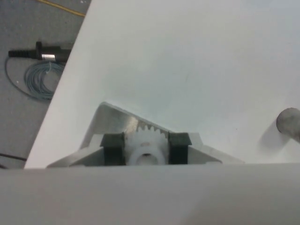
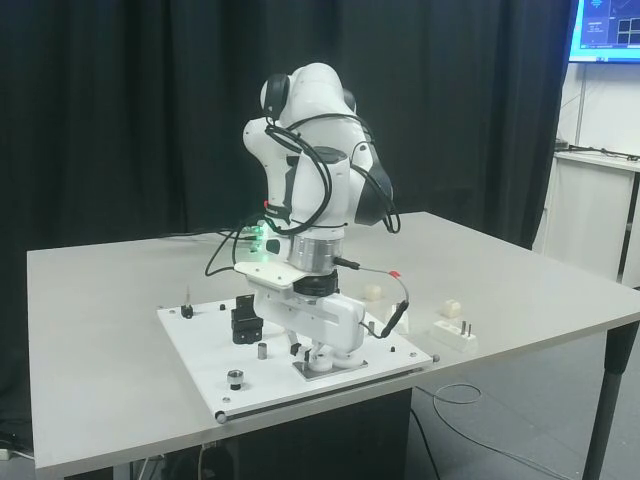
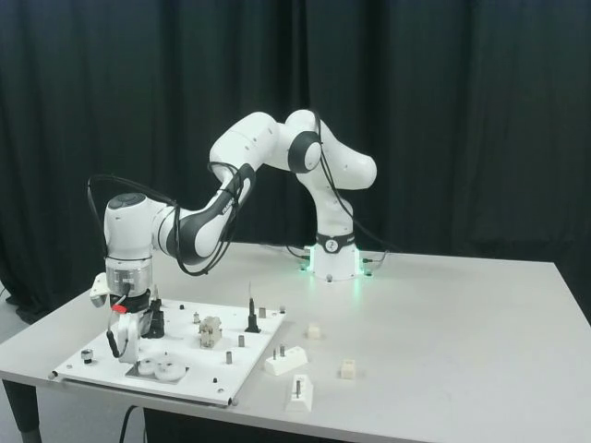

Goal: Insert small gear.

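In the wrist view the gripper [image 1: 146, 147] has its two black fingertip pads [image 1: 112, 149] pressed against opposite sides of the small gear [image 1: 146, 149], a white toothed wheel with a centre hole, so the jaws stand narrow and closed on it, the gear sitting squarely between them. Beneath lies the white board [image 1: 187, 70], a grey metal plate [image 1: 110, 123] shows just behind the gear, and a grey peg [image 1: 288, 122] stands well apart from it on the board. In the first room view the arm [image 2: 310, 140] bends down over the white board [image 2: 200, 340] on the grey table [image 2: 90, 300], the gripper [image 2: 322, 352] low above a metal plate at the board's near edge; the gear itself is too hidden to make out. In the second room view the gripper [image 3: 129, 346] hangs over the board's corner, close beside two white gears [image 3: 162, 369] already lying there on the base plate.
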You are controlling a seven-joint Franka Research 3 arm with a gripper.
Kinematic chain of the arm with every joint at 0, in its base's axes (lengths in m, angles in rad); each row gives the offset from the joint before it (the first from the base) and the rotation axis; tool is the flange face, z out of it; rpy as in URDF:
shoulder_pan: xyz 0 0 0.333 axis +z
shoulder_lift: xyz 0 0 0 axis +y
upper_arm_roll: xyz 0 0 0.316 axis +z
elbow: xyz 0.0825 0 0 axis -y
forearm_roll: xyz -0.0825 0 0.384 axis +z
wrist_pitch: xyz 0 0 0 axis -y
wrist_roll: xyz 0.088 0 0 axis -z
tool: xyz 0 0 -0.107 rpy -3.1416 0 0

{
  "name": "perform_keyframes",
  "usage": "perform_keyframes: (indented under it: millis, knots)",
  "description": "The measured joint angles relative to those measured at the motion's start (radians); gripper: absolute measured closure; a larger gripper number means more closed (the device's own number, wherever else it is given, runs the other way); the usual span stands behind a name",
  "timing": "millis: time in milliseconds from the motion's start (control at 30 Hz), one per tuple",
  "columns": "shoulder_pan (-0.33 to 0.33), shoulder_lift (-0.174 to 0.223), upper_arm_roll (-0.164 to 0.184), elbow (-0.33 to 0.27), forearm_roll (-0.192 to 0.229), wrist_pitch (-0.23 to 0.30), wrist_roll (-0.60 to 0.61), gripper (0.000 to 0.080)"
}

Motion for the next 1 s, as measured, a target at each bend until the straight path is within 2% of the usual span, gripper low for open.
perform_keyframes:
  millis: [433, 1000]
  knots:
    - [0.001, 0.0, 0.0, 0.004, 0.0, -0.02, 0.0, 0.0608]
    - [0.003, 0.001, -0.001, 0.004, 0.0, -0.012, -0.004, 0.0608]
